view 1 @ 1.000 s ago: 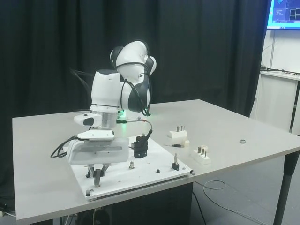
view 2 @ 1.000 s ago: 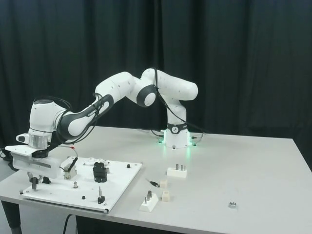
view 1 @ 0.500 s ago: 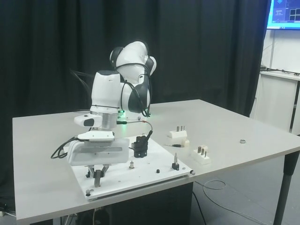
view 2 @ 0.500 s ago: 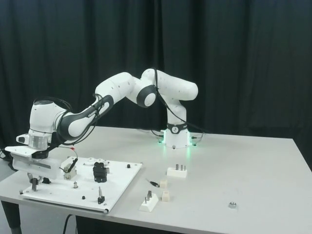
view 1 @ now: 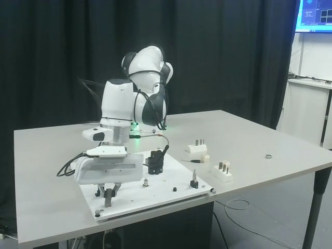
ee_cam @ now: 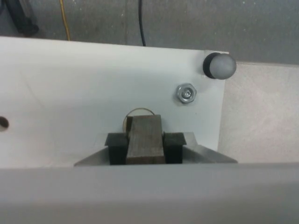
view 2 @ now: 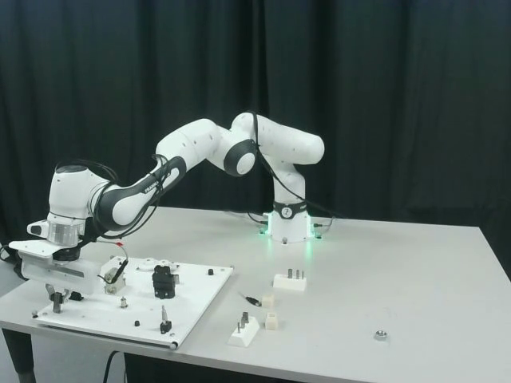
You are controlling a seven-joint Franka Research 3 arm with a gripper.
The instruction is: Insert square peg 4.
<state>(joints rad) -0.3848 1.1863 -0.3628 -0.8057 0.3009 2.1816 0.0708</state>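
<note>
I see the gripper (ee_cam: 145,142) clamped on the square peg (ee_cam: 145,138), which sits squarely between the two black fingers (ee_cam: 116,144). The peg hangs over the white board (ee_cam: 70,93), above a round hole (ee_cam: 135,116) near the hex nut (ee_cam: 186,93).

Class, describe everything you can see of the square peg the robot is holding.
The peg is a dark, dull block with flat faces and square edges. It is clamped between the two black fingers of the gripper, pointing down at the white board near its corner. A round hole rim shows just behind its tip.
</note>
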